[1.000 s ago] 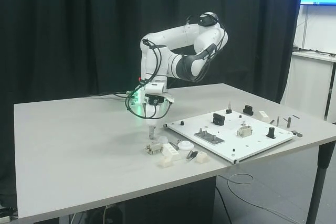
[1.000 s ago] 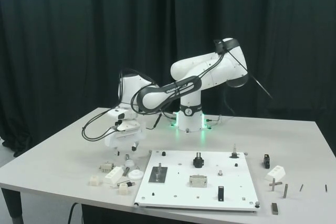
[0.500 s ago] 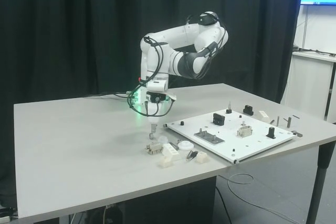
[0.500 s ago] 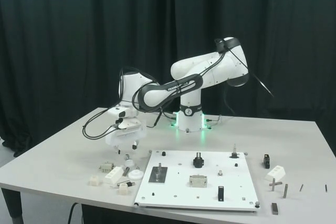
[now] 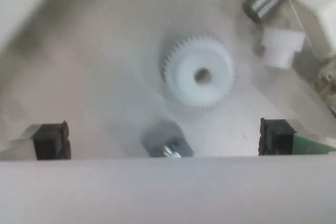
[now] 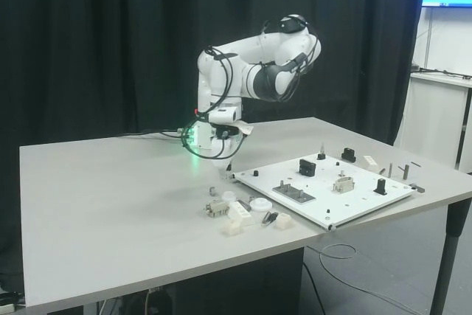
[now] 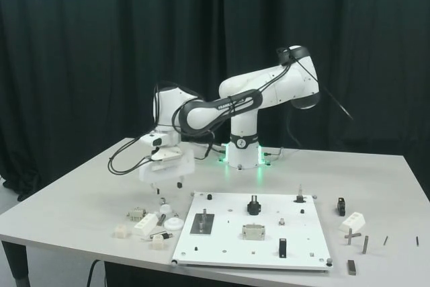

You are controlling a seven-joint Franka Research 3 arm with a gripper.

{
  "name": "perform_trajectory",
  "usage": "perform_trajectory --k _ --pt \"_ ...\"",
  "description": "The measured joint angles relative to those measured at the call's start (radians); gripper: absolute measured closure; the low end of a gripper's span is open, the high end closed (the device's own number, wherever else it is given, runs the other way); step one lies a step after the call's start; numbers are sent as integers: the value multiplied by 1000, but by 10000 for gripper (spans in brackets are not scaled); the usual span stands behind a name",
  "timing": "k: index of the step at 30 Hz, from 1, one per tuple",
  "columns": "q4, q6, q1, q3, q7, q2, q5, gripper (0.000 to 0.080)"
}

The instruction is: Remove Ethernet.

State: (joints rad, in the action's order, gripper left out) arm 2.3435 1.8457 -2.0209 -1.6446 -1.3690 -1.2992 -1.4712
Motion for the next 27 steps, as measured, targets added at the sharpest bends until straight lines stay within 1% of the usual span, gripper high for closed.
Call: perform_trajectory --k 8,12,15,19,23,27 --pt "14 -115 66 66 104 8 44 3" --pt "22 -163 106 96 163 10 64 3" --pt "31 -190 141 115 209 15 77 3" --pt "44 -214 188 133 255 25 89 3" --pt "58 -239 236 150 302 31 91 3" --pt "71 -257 286 164 381 33 91 3"
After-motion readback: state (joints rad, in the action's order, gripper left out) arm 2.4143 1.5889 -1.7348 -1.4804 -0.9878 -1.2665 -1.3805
